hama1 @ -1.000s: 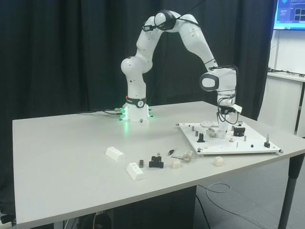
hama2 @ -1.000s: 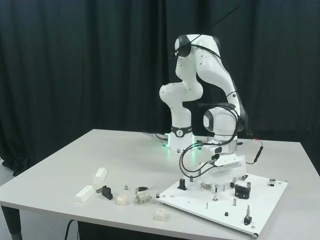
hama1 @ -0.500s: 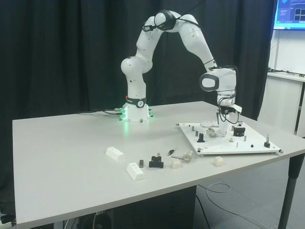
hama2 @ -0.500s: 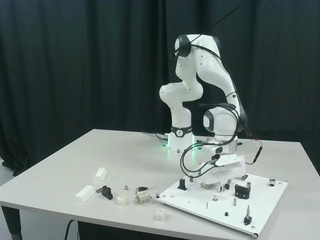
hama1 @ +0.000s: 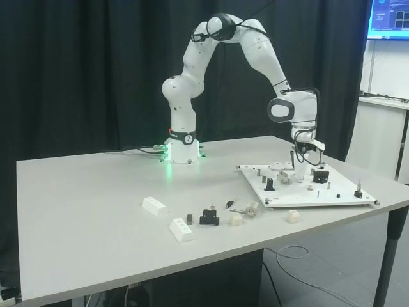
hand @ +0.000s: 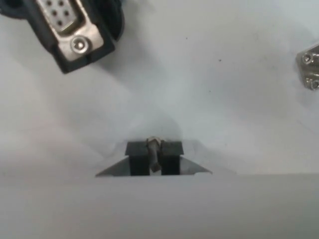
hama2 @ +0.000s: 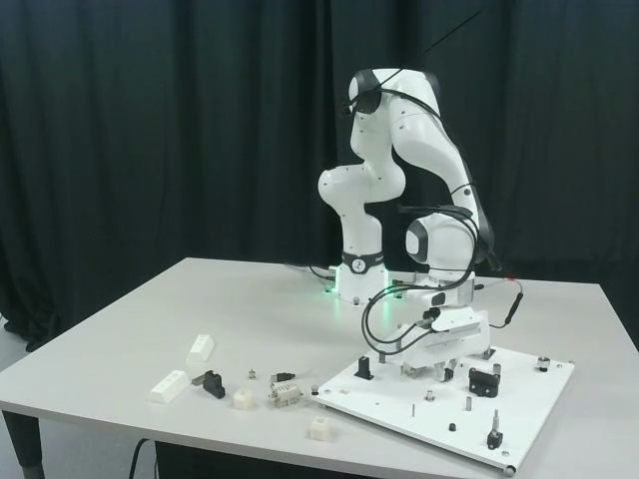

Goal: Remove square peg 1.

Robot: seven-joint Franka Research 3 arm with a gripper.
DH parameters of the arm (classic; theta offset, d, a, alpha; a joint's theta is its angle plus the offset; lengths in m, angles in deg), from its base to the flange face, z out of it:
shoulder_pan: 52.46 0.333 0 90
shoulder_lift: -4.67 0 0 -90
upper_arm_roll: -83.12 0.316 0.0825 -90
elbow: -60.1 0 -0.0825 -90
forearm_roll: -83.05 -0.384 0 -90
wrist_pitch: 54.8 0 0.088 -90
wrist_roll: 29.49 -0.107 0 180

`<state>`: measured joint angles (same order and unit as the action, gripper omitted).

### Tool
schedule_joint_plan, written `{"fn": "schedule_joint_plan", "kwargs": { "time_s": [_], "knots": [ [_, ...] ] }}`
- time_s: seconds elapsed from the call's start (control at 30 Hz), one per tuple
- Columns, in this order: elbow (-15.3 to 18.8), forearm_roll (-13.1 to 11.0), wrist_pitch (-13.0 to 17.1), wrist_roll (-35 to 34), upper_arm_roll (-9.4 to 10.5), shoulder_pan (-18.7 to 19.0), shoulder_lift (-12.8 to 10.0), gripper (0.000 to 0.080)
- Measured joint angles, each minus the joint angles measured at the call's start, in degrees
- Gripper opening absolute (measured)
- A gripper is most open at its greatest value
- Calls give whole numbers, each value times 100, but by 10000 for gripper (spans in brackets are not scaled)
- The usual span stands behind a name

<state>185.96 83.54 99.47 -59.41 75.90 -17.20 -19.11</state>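
In the wrist view my gripper (hand: pixel 153 160) is shut on a thin grey square peg (hand: pixel 153 151), which stands upright between the two black fingertips (hand: pixel 136 158). The peg's lower end hangs a little above the white board (hand: pixel 199 99). From the first room view the gripper (hama1: pixel 298 169) hovers just over the middle of the white board (hama1: pixel 332 195). The second room view has the gripper (hama2: pixel 440 371) low over the same board (hama2: pixel 529 404); the peg is too small to make out there.
A black-framed multi-pin connector (hand: pixel 70 30) and a grey screwed fitting (hand: pixel 311 69) sit on the board near the gripper. A black block (hama2: pixel 485 380) and short posts stand on the board. Two white blocks (hama1: pixel 154 205), a black clamp (hama1: pixel 208 218) and small white cubes (hama1: pixel 293 216) lie on the table.
The gripper has risen a little from the board, staying shut. Nothing else on the table has moved.
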Motion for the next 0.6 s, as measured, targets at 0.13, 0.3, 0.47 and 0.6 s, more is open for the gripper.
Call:
{"fn": "schedule_joint_plan", "kwargs": {
  "time_s": [0.13,0.3,0.47,0.6],
  "knots": [
    [0,0,0,0,0,-2,0,45],
    [0,0,0,-28,1,-4,2,45],
    [1,-1,-1,-75,4,-6,6,45],
    [1,-4,-5,-118,10,-13,9,45]
  ]
}}
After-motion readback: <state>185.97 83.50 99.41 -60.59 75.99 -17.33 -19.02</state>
